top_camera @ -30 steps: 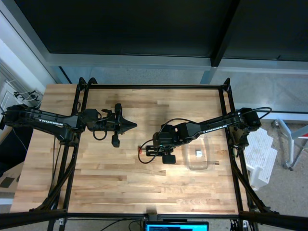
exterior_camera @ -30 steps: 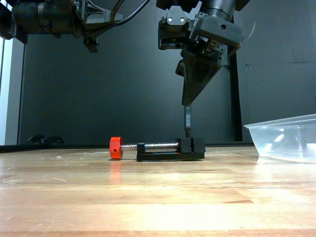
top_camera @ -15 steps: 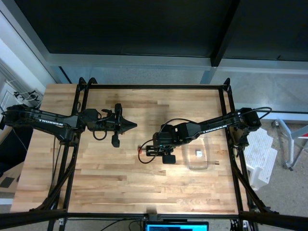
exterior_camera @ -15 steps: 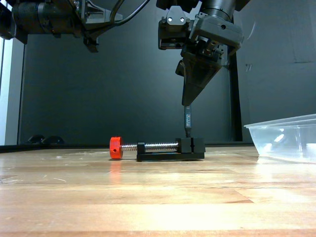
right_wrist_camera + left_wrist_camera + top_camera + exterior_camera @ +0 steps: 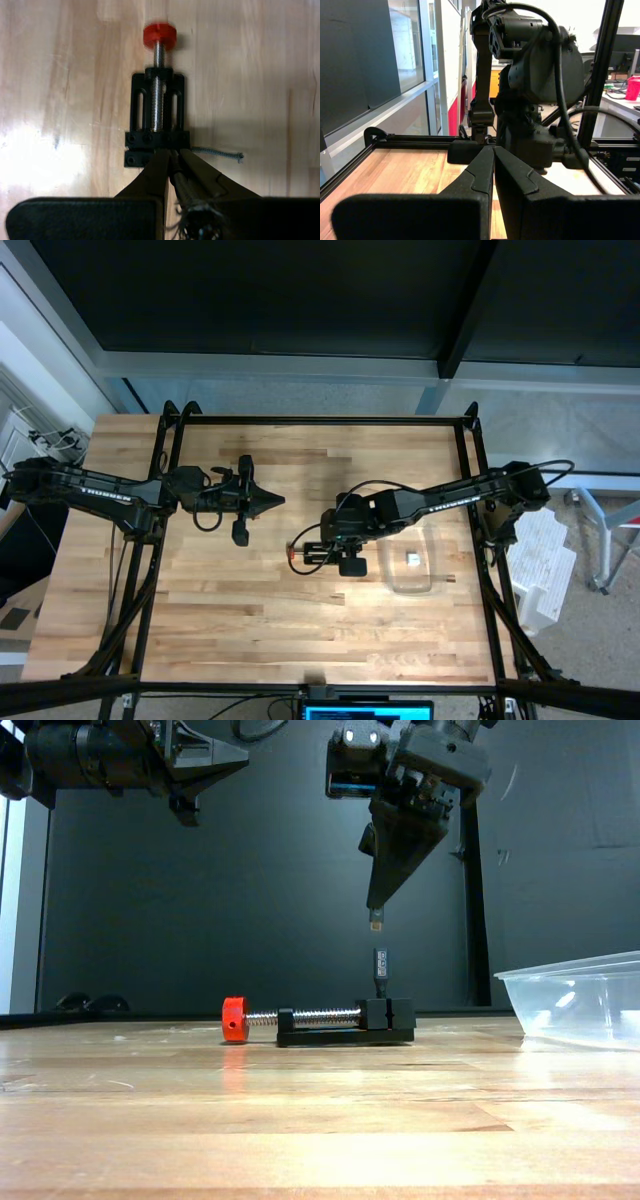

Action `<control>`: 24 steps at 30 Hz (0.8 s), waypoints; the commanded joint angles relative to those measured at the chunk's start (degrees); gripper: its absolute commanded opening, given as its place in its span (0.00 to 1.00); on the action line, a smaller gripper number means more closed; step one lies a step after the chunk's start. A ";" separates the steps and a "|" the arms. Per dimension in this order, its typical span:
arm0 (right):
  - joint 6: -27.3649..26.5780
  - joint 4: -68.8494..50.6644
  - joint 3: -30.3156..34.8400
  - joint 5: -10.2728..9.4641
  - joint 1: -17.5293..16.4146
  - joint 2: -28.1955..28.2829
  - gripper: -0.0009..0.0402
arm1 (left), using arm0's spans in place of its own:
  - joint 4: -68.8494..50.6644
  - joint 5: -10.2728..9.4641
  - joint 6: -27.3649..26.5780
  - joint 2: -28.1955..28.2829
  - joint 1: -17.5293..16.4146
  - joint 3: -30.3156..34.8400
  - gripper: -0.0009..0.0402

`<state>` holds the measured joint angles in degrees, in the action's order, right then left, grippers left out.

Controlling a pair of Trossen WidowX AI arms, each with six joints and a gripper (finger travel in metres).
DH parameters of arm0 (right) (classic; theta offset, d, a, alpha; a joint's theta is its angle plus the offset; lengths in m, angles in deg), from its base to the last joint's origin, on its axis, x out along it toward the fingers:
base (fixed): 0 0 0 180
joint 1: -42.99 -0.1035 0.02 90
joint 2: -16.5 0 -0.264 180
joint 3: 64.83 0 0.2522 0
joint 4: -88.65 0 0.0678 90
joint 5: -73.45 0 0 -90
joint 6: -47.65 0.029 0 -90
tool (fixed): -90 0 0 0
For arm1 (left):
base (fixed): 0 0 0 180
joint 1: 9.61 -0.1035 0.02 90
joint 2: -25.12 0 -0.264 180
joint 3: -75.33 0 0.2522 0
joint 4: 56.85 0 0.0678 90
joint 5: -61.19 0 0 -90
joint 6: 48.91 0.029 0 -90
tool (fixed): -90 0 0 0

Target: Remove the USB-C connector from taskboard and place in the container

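Observation:
The taskboard (image 5: 345,1020), a small black block with an orange-red knob (image 5: 234,1019), lies on the wood. A thin grey pin (image 5: 380,970) stands upright in it. My right gripper (image 5: 376,910) hangs straight above that pin, shut on the USB-C connector (image 5: 376,925), a tiny dark plug poking out below the fingertips with a small gap to the pin. The right wrist view looks down past the shut fingers (image 5: 159,165) onto the taskboard (image 5: 155,120). The clear container (image 5: 575,1000) sits to the right. My left gripper (image 5: 280,501) is shut and empty, parked high to the left.
A small white cube (image 5: 412,558) lies inside the container (image 5: 392,578). A thin grey strand (image 5: 217,152) lies on the wood beside the block. The black frame rails (image 5: 320,421) border the table.
My right gripper has risen off the taskboard, taking the short plug up with it. The grey pin stays in the block. The left arm has not moved.

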<state>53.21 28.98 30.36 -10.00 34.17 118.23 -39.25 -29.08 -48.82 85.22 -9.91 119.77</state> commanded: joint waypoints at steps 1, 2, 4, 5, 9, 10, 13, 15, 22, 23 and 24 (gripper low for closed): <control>0.00 -0.66 0.90 -0.37 -0.07 0.11 0.02 | 0.00 0.02 0.02 0.02 0.00 0.02 0.02; 0.00 -1.03 1.14 -0.37 -0.07 0.00 0.02 | 0.00 0.02 0.02 0.00 0.00 0.02 0.02; 0.00 -1.70 1.66 -0.35 -0.07 -0.02 0.02 | 0.11 0.02 0.02 0.00 -0.02 0.02 0.02; 0.00 -1.79 1.77 -0.37 -0.07 -0.04 0.02 | 0.11 0.02 0.02 0.00 0.00 0.02 0.02; 0.04 -1.90 1.92 -0.37 -0.07 -0.07 0.02 | 0.02 0.02 0.02 0.02 0.00 0.02 0.02; 0.11 -1.92 1.92 -0.37 -0.07 -0.11 0.02 | 0.02 0.02 0.02 0.02 0.00 0.02 0.02; 0.26 -1.97 1.51 -0.39 -0.22 -0.87 0.02 | 0.09 0.02 0.02 0.00 -0.02 0.02 0.02; 1.09 -2.45 1.01 -0.52 -0.61 -1.84 0.02 | -0.04 0.02 0.02 0.02 0.00 0.02 0.02; 3.13 -6.78 -0.48 -0.50 -2.08 -6.32 0.02 | 0.00 0.02 0.02 0.02 0.00 0.02 0.02; 3.13 -7.61 -0.76 -0.50 -2.34 -7.02 0.02 | -0.02 0.02 0.02 0.02 0.00 0.02 0.02; 3.08 -8.13 -1.22 -0.50 -2.62 -7.72 0.02 | 0.00 0.02 0.02 0.02 0.00 0.02 0.02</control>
<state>56.34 21.65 29.72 -10.59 31.92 111.35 -39.23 -29.08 -48.82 85.20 -9.91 119.77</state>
